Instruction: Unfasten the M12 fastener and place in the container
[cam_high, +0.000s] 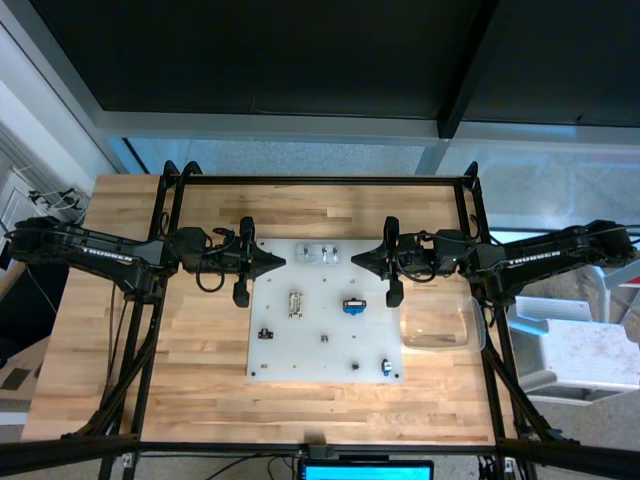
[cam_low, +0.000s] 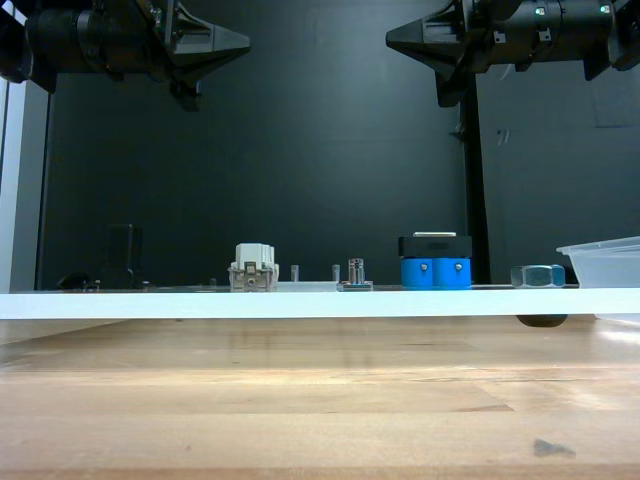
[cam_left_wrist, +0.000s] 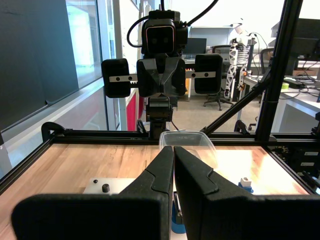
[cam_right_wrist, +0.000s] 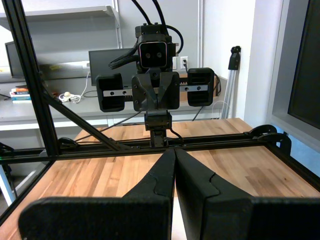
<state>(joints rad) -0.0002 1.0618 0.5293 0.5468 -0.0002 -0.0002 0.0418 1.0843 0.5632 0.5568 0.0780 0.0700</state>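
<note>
The small silver M12 nut (cam_high: 385, 367) sits on its stud near the white board's (cam_high: 280, 360) near right edge, clear of the container. In the low view the nut (cam_low: 537, 275) rests at board level and no ribs show beneath it. The clear container (cam_high: 443, 325) stands on the table just right of the board and holds nothing; its rim (cam_low: 600, 250) rises behind the nut. My left gripper (cam_high: 278, 262) hovers shut over the board's far left corner. My right gripper (cam_high: 355, 258) faces it, shut, over the far middle. Both hang high (cam_low: 245, 42) (cam_low: 390, 40), fingers pressed together (cam_left_wrist: 173, 148) (cam_right_wrist: 175, 149).
A grey-white connector (cam_high: 295, 303) (cam_low: 252, 268), a blue-and-black block (cam_high: 352, 306) (cam_low: 435, 262) and a silver post (cam_high: 325, 338) (cam_low: 356, 272) stand mid-board. Small clear pieces (cam_high: 318, 252) lie at the far edge. A black frame (cam_high: 320, 181) borders the table.
</note>
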